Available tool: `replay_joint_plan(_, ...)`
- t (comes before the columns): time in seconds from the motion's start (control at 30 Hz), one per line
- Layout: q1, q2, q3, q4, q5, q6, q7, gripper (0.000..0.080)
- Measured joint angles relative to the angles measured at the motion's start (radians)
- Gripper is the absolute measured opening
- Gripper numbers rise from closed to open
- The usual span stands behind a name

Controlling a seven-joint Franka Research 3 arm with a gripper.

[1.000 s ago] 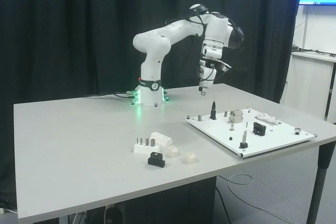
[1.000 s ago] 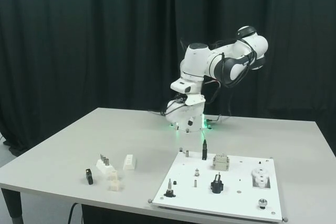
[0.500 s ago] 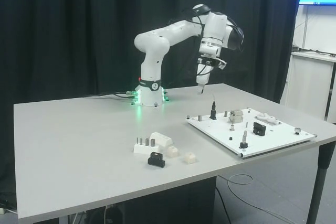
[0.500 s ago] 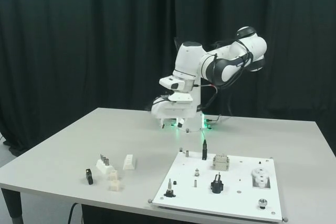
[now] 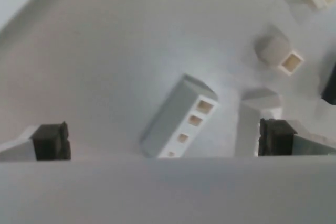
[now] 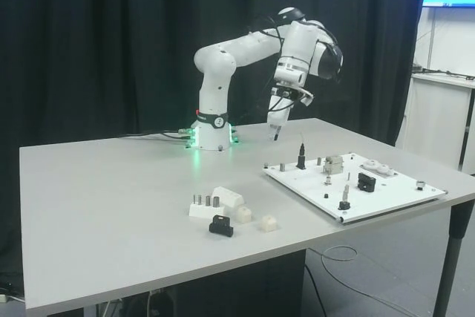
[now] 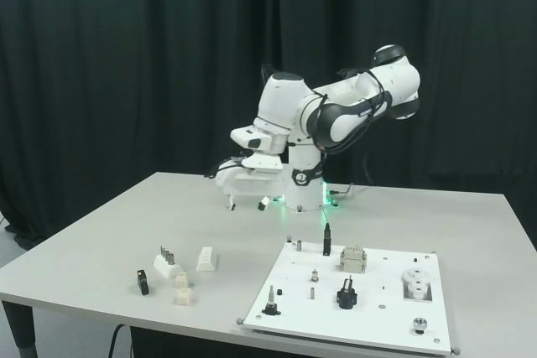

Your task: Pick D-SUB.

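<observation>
My gripper [image 6: 274, 136] hangs open in the air above the table, behind the loose parts and to one side of the white board [image 6: 386, 200]. In the wrist view its black fingertips [image 5: 50, 141] stand wide apart with nothing held. Far below them lies a white oblong block [image 5: 179, 123] with a row of square holes; it also shows in the room views [image 6: 227, 196] [image 7: 205, 258]. I cannot tell for sure which part is the D-SUB. A grey connector [image 7: 353, 258] sits on the board.
Near the oblong block lie a white block with upright pins [image 6: 200, 205], a black piece [image 6: 221, 225] and small white cubes [image 6: 268, 222] [image 5: 279, 56]. The board carries a tall black plug [image 7: 326, 241], pegs and a white gear [image 7: 416, 281]. The arm's base [image 6: 211, 133] glows green.
The arm has swung away from above the board, toward the side of the table with the loose parts. The gripper has stayed high above the table.
</observation>
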Motion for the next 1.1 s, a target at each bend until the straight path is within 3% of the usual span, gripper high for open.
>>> replay_joint_plan(0.4,-0.165,0.001,0.051,0.097,-0.009,0.002,-0.037,0.08)
replay_joint_plan(0.7,-0.256,0.001,0.06,0.155,-0.004,-0.002,0.155,0.08)
replay_joint_plan(1.1,-0.376,0.003,0.076,0.242,0.061,-0.021,0.206,0.08)
